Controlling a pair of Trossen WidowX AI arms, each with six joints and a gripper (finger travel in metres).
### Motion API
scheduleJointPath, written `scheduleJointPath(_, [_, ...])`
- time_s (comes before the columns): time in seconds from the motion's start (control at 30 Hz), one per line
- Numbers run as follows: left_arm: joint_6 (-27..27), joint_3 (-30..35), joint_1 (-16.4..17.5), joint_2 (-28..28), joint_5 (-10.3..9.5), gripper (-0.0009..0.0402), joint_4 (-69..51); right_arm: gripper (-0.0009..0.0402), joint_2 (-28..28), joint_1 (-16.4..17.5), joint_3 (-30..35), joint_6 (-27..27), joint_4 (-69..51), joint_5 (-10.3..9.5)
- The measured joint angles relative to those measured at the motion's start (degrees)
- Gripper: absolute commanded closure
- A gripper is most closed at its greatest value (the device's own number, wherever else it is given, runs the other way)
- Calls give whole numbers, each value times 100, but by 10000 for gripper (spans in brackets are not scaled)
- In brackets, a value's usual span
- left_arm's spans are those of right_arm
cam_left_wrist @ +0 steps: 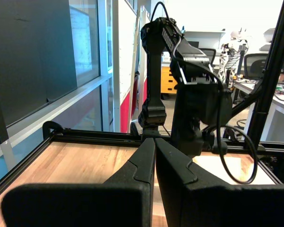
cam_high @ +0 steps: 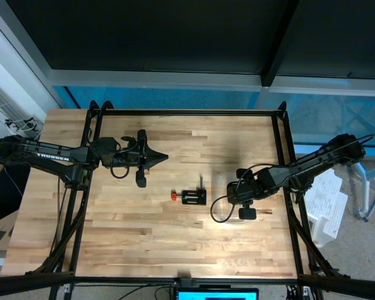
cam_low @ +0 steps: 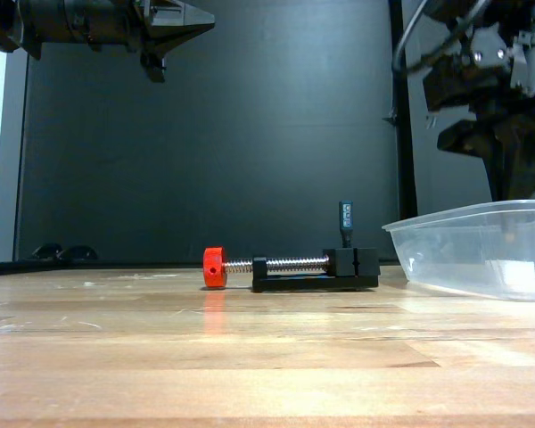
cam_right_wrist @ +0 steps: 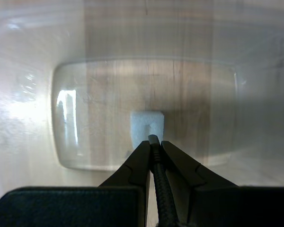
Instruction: Pick the usb-c connector and install on the hub
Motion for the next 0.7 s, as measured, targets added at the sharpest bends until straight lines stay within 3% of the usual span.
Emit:
scheduleJointPath(0.3, [0, 0, 0, 0, 0, 393, 0, 392, -92, 0, 540, 0, -612, 0])
scheduleJointPath(0.7, [0, -2, 0, 0, 0, 393, 0, 392, -101, 2, 695, 7, -645, 0])
